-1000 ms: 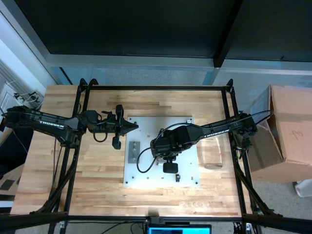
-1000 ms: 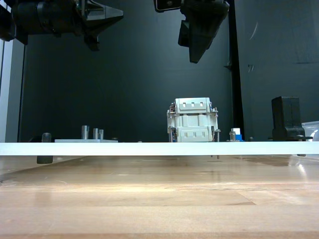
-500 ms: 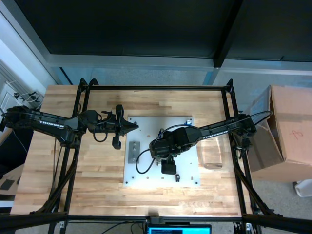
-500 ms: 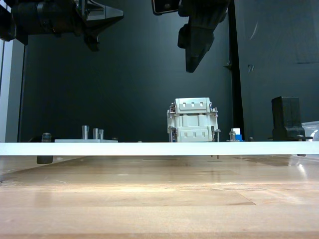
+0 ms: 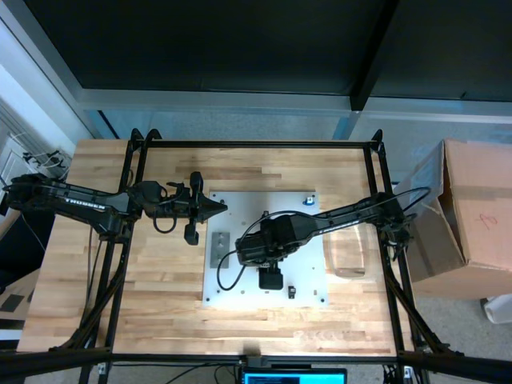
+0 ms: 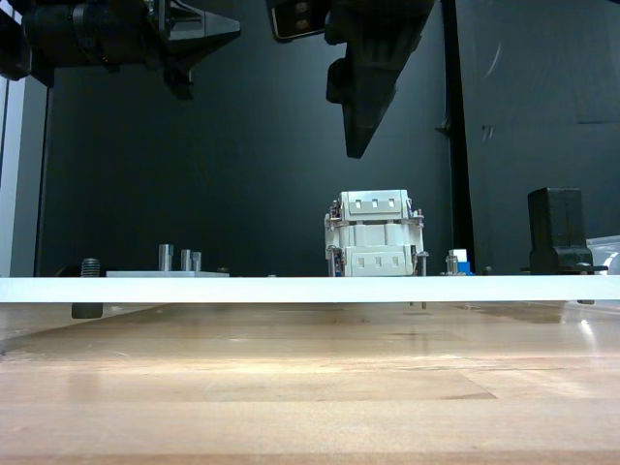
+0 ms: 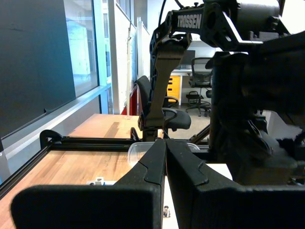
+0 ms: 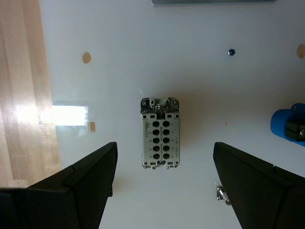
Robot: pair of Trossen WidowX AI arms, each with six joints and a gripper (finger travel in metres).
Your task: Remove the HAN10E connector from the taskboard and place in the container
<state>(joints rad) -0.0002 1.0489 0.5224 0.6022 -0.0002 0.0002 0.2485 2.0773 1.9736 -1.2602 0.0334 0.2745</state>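
Connector status: HAN10E connector (image 8: 159, 132) sits upright in its seat on the taskboard (image 5: 240, 298), not held, pin face up. Right hand (image 8: 163, 164) hangs well above it, released, fingers spread wide to either side of the housing in the wrist view. In the low view the right hand's tip looks a bit left of the connector's centre. Left hand (image 7: 165, 157) is clenched on nothing, parked high over the board's far-left edge, well apart from the connector. Container (image 5: 346, 256) lies on the worktop just right of the board. Risks, as I judge them: coming down off-centre could land a finger on top of the housing instead of alongside. A shallow grip could slip off the smooth sides. If the seat grips tightly, the pull could tilt the connector or lift the board.
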